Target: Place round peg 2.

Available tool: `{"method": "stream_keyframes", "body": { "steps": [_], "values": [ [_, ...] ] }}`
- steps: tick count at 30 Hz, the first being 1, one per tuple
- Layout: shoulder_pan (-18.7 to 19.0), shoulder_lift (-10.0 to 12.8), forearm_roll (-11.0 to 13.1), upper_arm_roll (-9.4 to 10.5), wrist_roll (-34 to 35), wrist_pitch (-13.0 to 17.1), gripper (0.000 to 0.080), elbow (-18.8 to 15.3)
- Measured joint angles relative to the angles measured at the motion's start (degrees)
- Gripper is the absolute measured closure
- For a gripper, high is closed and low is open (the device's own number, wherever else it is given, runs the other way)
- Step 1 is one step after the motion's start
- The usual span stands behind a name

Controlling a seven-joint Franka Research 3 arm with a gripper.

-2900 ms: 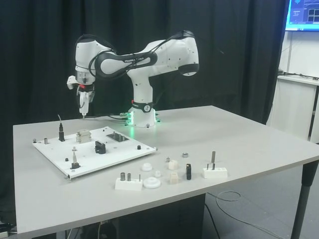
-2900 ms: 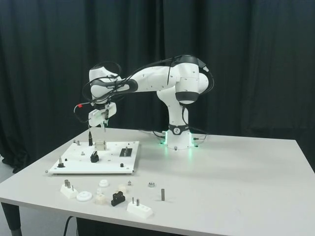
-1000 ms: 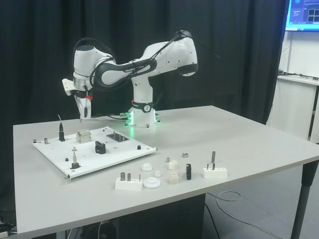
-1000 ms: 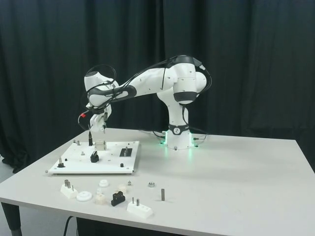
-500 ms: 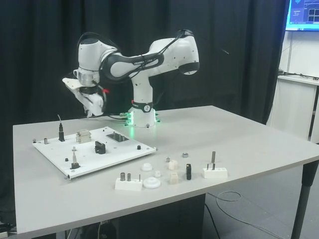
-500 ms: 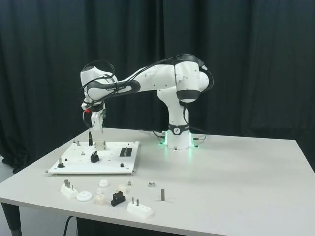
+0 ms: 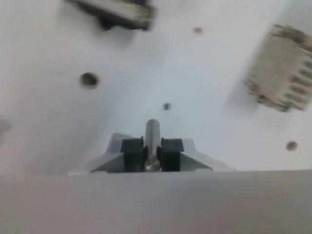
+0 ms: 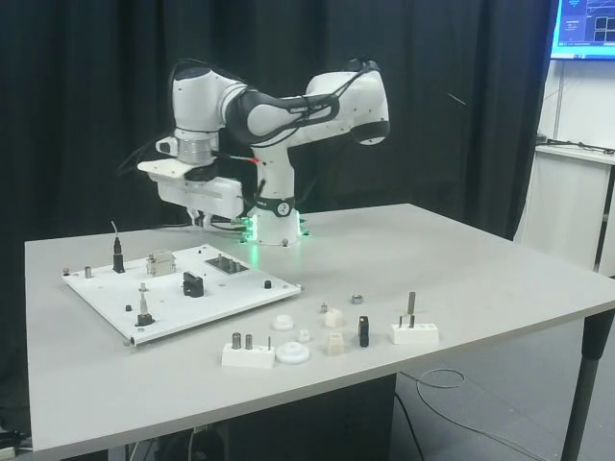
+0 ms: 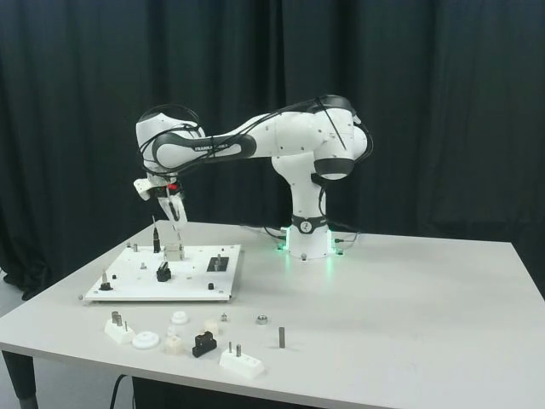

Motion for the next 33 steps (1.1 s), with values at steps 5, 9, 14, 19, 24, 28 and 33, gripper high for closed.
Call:
{"method": "stream_keyframes", "body": {
  "steps": [5, 9, 14, 19, 24, 28, 33],
  "values": [
    [1.81, 1.6, 1.96, 0.16, -2.02, -2.4, 0.0731, 1.24],
    [3.99, 1.84, 3.39, 0.65, -2.33, -2.85, 0.0731, 2.0],
    [7.32, 1.85, 4.71, 1.04, -2.32, -2.85, 0.0731, 2.69],
    [10.9, 1.86, 5.18, 1.05, -2.32, -2.81, 0.0731, 3.01],
    [14.27, 1.86, 5.62, 1.29, -2.36, -2.14, 0.0731, 3.55],
    [16.67, 1.86, 6.55, 2.17, -2.81, -0.8, 0.0731, 4.11],
    [19.23, 1.86, 8.68, 4.25, -4.07, 1.95, 0.0731, 4.94]
  ]
}}
